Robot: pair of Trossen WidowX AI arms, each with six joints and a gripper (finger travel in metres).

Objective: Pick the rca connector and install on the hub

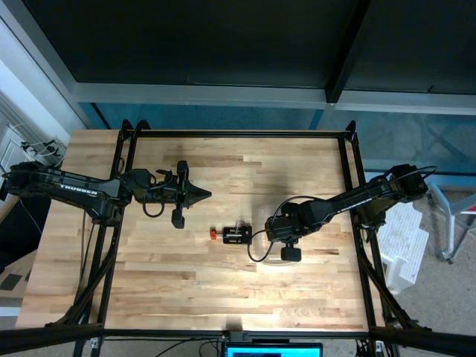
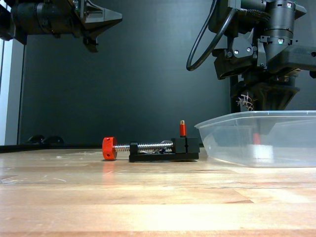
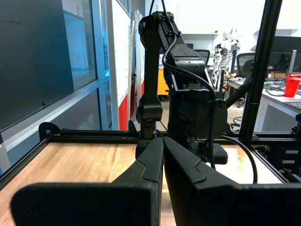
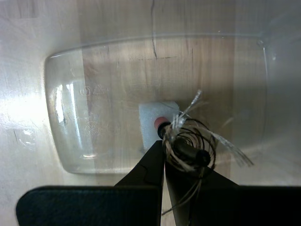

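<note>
The hub (image 1: 236, 236) is a small black block lying mid-table, with its red knob (image 2: 109, 148) at its left end and a short red post (image 2: 182, 128) on top. Just right of it, my right gripper (image 2: 261, 106) hangs over a clear plastic tray (image 2: 232, 143). In the right wrist view this gripper (image 4: 164, 143) is shut on the rca connector (image 4: 186, 149), a black barrel wrapped in a coil of thin wire. The connector's red tip sits over a white foam block (image 4: 153, 117) in the tray. My left gripper (image 1: 201, 195) is shut and empty, held high at the left.
A black metal frame (image 1: 238, 134) borders the wooden table. The tray's rim (image 4: 61, 117) surrounds the right gripper. A black cable (image 2: 202, 39) loops down from the right arm. Bare wood lies between the hub and the near edge.
</note>
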